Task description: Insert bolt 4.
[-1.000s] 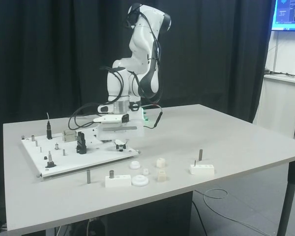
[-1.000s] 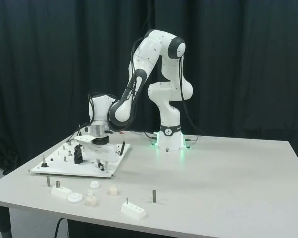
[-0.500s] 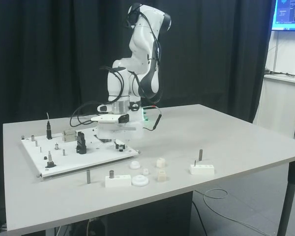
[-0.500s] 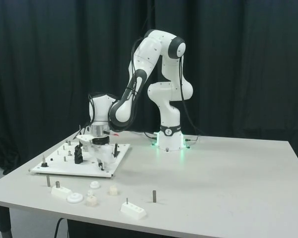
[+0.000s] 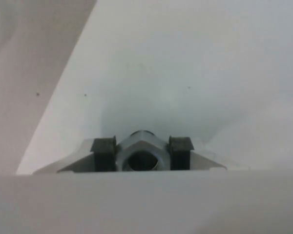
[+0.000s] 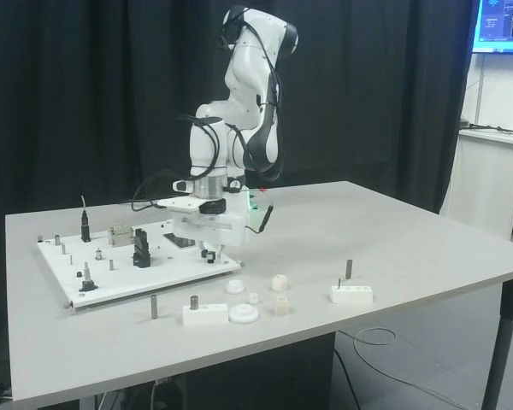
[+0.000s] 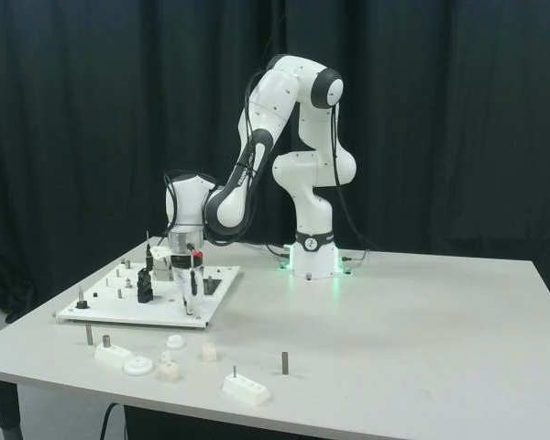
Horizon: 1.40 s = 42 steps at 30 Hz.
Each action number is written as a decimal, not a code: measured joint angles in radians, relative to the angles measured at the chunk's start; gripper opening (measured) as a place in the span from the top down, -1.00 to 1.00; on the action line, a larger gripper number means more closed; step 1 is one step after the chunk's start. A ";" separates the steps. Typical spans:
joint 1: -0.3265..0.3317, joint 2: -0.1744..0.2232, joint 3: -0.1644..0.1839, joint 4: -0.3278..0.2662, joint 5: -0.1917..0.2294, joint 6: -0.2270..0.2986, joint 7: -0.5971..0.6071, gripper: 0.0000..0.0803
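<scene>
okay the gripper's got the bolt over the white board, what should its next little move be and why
Probably ease straight down. The gripper is shut on the bolt, hex head between the fingers, low over the white board. The hole itself isn't visible, so go slowly.

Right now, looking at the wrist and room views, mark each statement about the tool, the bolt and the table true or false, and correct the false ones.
1. The tool grips a hex-headed bolt. True.
2. The tool hangs over the white board. True.
3. The loose white parts lie on the board. False: they lie on the grey table, in front of the board.
4. The arm's base stands on the floor. False: it is bolted on the table.
</scene>
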<state>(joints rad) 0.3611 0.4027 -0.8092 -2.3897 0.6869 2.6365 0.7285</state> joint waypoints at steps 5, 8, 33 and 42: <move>0.005 0.000 0.000 -0.003 -0.016 0.010 0.156 0.43; 0.007 0.000 0.000 -0.004 -0.033 0.013 0.235 0.43; 0.009 0.000 0.000 -0.006 -0.051 0.019 0.722 0.43; 0.013 0.000 0.000 -0.009 -0.053 0.027 0.793 0.43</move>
<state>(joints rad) 0.3740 0.4026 -0.8094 -2.3984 0.6336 2.6639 1.5218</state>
